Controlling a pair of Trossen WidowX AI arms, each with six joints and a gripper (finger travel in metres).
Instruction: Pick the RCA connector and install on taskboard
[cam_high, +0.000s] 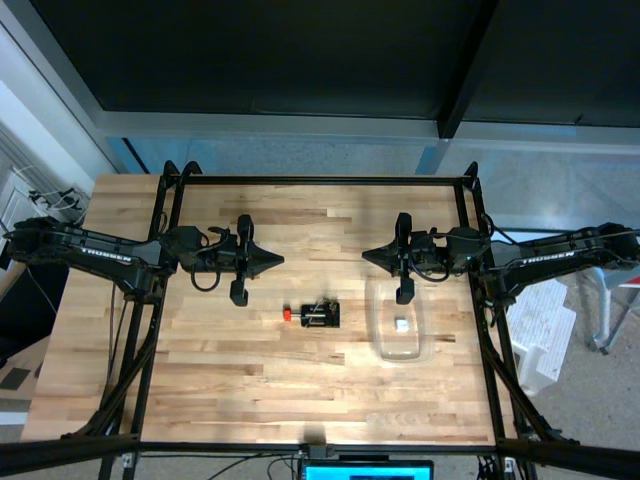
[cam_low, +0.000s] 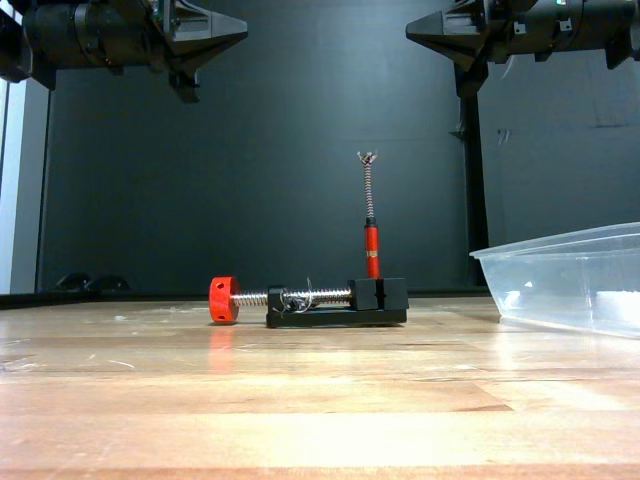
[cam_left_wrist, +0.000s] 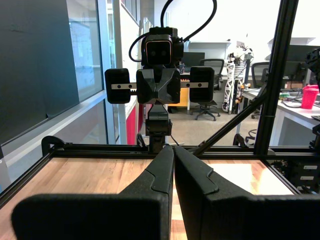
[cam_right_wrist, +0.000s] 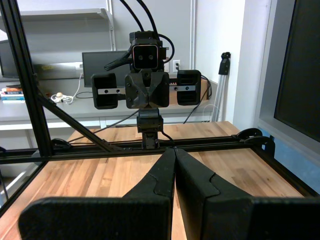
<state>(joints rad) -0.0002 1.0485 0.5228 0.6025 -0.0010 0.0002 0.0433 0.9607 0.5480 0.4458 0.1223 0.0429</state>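
Clear tray (cam_high: 384, 346) holding white block (cam_high: 401, 325), connector (cam_low: 372, 240) on vise (cam_low: 381, 298), left gripper (cam_left_wrist: 173, 150) and right gripper (cam_right_wrist: 174, 151) closed, raised

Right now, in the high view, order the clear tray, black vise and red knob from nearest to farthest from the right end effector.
The right end effector hangs shut, high at right.
1. Clear tray, right side, below it.
2. Black vise, centre.
3. Red knob, vise's left end.
The left end effector hangs shut, high at left.

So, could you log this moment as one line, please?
connector standing on vise, unheld | left gripper shut, raised | right gripper shut, raised | tray holds white block
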